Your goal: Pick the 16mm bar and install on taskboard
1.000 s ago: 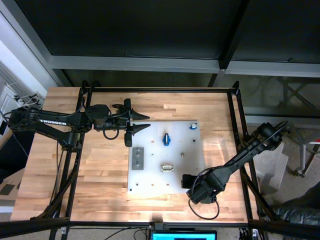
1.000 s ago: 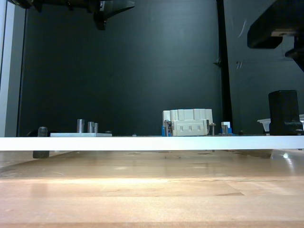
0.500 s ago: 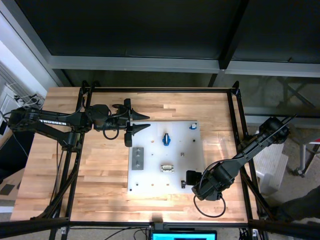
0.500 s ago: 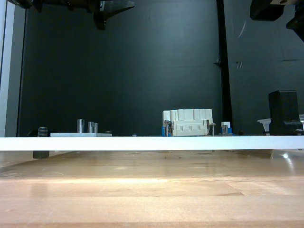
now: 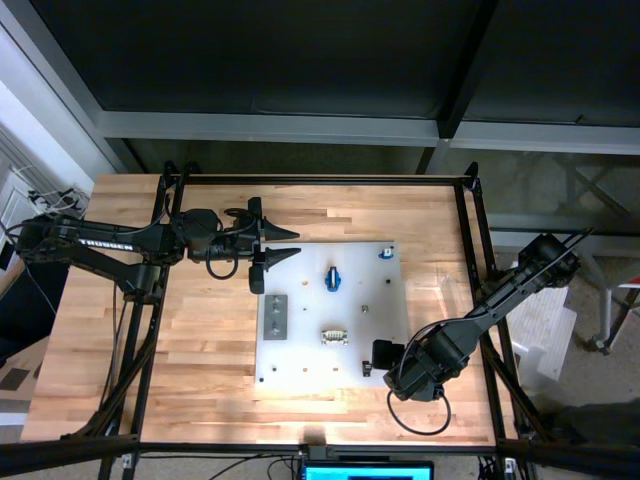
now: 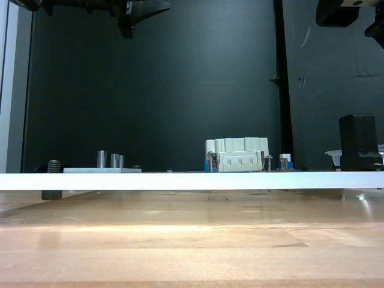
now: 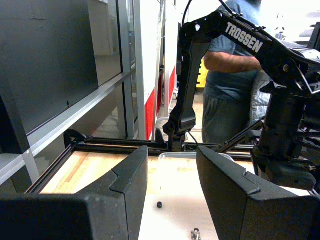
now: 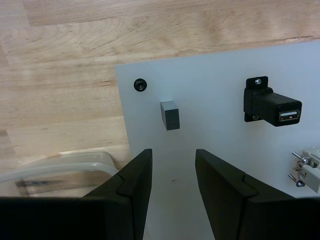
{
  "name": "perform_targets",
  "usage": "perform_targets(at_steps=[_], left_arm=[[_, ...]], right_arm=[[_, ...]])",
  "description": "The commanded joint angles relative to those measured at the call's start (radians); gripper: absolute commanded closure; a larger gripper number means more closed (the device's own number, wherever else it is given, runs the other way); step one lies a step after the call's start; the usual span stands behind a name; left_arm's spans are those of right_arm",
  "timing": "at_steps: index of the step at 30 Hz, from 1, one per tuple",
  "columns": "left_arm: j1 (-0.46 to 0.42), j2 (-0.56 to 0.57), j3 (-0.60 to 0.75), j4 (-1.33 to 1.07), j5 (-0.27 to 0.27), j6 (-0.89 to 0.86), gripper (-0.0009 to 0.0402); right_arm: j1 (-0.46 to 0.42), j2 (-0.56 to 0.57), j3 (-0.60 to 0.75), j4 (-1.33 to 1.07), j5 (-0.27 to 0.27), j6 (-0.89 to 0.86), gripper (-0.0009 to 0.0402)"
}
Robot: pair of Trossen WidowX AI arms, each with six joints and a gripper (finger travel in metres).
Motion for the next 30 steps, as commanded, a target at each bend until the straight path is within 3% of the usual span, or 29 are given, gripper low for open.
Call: perform_targets(at_steps=[1,19,30], left_arm=[[0.0,0.0,0.0,0.0,0.0,0.0,0.0262],[0.0,0.0,0.0,0.0,0.0,0.0,0.0262],[0.0,0.0,0.0,0.0,0.0,0.0,0.0262]], right_arm=[[0.0,0.0,0.0,0.0,0.0,0.001,0.0276],[-0.005,-0.009,-0.002,0.002,-0.008,0.045,0.0276],[-0.149,-0.158,-0.041,0.039,-0.008,0.323,0.0317]])
